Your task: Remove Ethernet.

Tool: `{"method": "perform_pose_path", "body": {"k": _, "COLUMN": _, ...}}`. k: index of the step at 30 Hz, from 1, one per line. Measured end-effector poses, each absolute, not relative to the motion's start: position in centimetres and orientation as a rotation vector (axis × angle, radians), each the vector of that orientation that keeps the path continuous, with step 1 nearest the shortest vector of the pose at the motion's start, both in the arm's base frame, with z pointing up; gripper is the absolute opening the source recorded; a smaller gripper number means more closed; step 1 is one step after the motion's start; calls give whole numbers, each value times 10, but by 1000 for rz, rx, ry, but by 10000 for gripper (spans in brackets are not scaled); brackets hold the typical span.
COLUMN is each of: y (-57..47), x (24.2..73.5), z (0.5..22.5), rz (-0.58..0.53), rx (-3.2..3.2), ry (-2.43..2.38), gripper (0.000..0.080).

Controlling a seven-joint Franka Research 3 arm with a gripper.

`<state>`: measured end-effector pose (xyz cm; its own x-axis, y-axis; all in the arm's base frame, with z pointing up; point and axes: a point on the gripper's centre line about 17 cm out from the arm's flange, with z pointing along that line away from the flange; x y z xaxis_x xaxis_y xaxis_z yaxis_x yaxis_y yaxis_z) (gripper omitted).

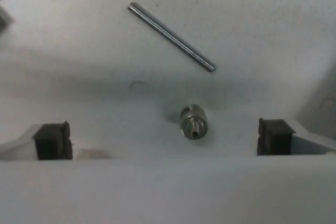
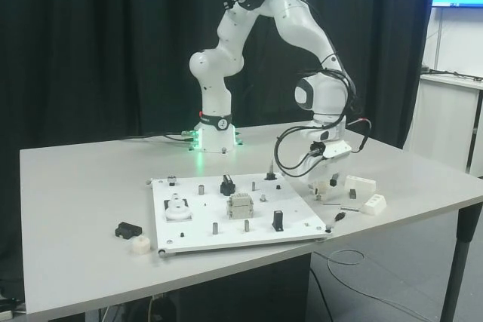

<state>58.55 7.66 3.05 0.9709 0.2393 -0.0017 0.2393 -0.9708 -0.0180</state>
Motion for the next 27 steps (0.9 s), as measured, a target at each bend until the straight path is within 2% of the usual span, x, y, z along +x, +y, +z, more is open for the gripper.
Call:
{"method": "perform_pose_path", "body": {"k": 3, "y": 79, "x": 585, "z": 35, "rz": 11, "rx": -3101, "ry": -374, "gripper": 792}}
{"method": "perform_pose_path", "body": {"k": 27, "y": 80, "x": 579, "z": 63, "rz": 51, "rx": -3114, "ry": -402, "gripper": 800}}
